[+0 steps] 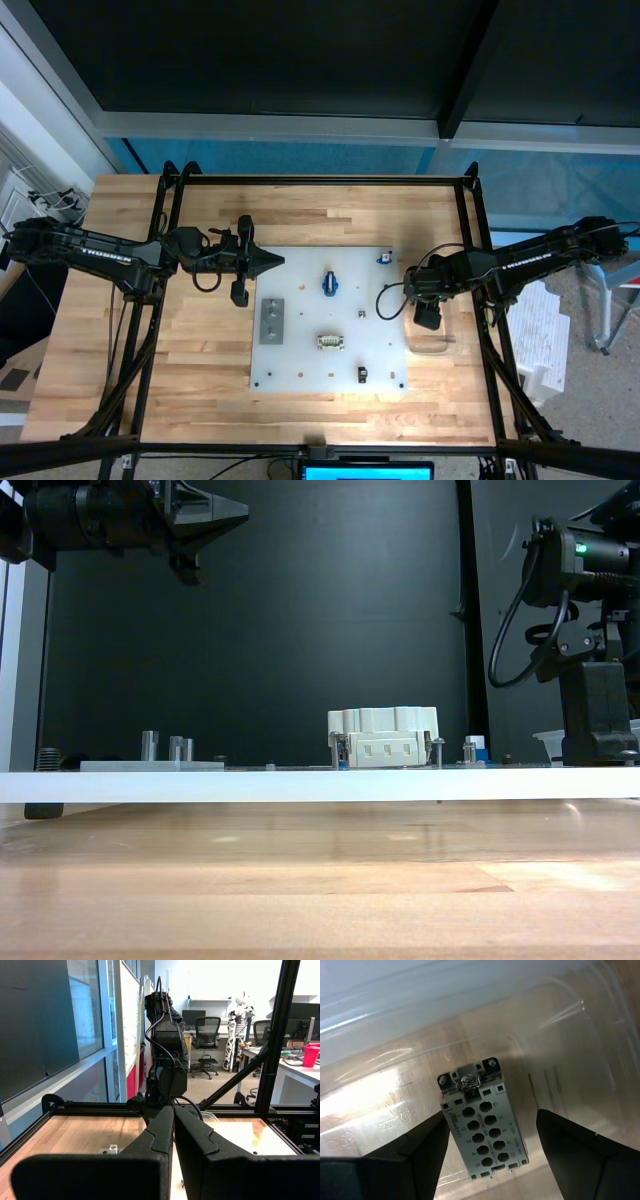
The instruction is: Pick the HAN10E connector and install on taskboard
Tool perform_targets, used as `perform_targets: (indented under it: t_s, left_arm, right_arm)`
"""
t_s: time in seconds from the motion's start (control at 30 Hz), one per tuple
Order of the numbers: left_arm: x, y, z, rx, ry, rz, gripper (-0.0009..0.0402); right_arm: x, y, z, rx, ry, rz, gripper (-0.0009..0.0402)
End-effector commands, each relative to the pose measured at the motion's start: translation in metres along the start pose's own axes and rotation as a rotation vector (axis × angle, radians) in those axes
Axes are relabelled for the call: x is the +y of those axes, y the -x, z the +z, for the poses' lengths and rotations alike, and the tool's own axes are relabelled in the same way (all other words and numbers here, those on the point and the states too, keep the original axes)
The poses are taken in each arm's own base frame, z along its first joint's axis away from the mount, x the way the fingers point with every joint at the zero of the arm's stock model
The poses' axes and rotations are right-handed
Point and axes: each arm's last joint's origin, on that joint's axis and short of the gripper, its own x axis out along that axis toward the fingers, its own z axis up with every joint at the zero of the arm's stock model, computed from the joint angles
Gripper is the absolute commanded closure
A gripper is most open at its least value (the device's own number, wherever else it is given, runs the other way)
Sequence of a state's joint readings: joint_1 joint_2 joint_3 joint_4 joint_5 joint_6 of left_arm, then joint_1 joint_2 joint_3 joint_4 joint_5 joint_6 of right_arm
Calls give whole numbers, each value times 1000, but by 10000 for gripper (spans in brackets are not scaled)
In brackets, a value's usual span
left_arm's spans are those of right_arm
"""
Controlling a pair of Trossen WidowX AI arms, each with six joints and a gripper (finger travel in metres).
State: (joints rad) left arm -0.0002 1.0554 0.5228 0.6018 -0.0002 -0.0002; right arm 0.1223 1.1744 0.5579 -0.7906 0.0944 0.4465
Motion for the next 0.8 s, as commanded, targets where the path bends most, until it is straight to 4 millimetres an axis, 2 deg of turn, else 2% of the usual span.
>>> perform_targets:
  t_s: [0.03,0.57,0.8]
  left_arm:
    - [0,0,0,0,0,0,392]
    - [0,0,0,0,0,0,392]
    - [0,0,0,0,0,0,392]
  right_arm:
    - [0,0,0,4,1,8,184]
    - [1,1,0,16,-3,41,342]
    - [3,7,5,-4,-4,51,388]
